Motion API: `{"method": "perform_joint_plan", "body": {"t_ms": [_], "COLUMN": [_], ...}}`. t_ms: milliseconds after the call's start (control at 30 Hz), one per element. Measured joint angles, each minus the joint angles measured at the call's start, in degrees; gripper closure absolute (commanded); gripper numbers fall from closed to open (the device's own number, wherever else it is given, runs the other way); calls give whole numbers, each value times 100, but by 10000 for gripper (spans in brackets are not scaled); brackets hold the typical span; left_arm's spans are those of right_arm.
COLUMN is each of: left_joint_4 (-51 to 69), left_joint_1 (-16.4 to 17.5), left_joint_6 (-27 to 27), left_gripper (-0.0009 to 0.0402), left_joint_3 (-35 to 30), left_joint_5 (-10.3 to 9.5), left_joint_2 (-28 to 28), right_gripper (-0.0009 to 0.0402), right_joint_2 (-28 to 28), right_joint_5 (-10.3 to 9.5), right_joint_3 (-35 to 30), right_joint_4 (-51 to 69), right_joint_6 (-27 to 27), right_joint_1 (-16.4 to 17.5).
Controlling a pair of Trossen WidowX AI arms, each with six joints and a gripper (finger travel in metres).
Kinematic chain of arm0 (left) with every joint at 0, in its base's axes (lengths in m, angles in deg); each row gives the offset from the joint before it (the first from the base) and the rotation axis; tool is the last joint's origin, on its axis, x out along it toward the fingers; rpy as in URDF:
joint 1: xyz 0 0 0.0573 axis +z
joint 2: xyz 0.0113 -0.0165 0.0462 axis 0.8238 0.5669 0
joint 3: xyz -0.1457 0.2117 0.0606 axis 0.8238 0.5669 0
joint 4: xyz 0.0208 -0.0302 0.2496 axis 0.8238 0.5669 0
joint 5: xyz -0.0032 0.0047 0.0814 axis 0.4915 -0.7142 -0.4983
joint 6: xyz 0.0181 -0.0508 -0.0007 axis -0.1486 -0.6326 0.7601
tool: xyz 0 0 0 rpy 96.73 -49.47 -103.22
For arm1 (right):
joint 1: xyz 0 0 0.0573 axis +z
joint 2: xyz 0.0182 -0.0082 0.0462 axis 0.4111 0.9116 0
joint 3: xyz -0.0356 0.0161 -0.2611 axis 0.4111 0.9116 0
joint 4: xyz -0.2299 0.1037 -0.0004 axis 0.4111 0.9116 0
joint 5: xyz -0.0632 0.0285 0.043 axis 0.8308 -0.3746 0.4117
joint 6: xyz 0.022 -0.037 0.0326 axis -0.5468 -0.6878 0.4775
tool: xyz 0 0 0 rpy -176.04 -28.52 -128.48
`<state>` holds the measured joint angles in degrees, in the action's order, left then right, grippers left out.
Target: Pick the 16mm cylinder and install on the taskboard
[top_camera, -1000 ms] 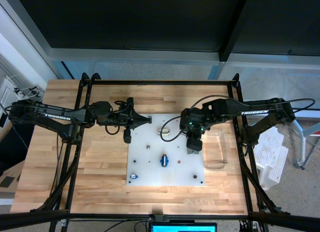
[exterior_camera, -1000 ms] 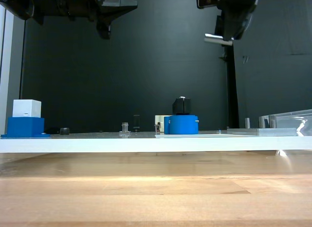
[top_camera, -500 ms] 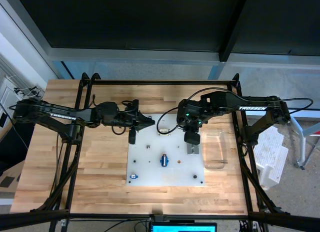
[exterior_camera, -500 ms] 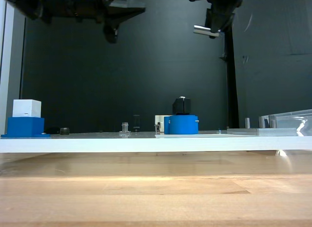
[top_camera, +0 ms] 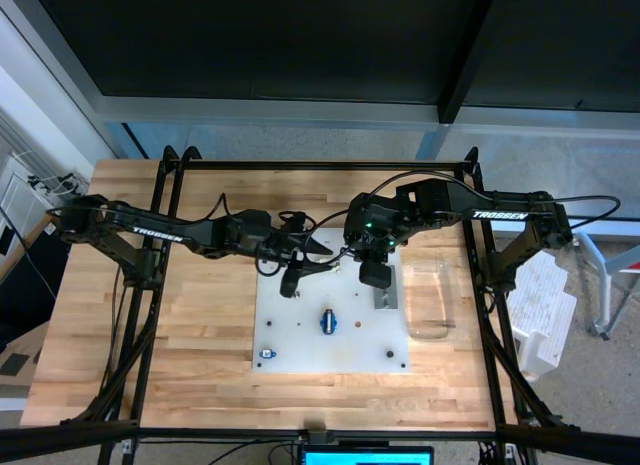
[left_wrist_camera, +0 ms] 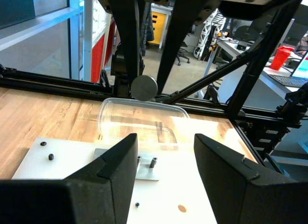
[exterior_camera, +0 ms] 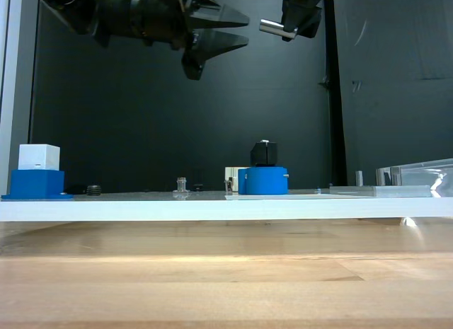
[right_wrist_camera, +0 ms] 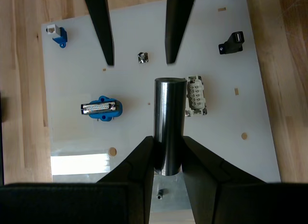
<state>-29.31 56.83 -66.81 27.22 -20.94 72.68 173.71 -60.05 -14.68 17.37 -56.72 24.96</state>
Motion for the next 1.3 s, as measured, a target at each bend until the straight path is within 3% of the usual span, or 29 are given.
{"method": "perform_joint_plan", "body": {"t_ms": [500,1300], "left_joint_4": [315,273], "left_joint_1": [15,9], "left_joint_6": [50,44], "left_gripper": [228,284], "left_joint_3": [-713,-767], "left_joint_5": [-173,-116], "left_joint_2": [492,483], "right_gripper": [357,357], "right_joint_2": [-2,-2], "right_joint_5": [-140,-140], "right_joint_3": [-2,0], "right_joint_4": [-13,-59], "right_joint_6": [-50,-155], "right_joint_1": [4,4]}}
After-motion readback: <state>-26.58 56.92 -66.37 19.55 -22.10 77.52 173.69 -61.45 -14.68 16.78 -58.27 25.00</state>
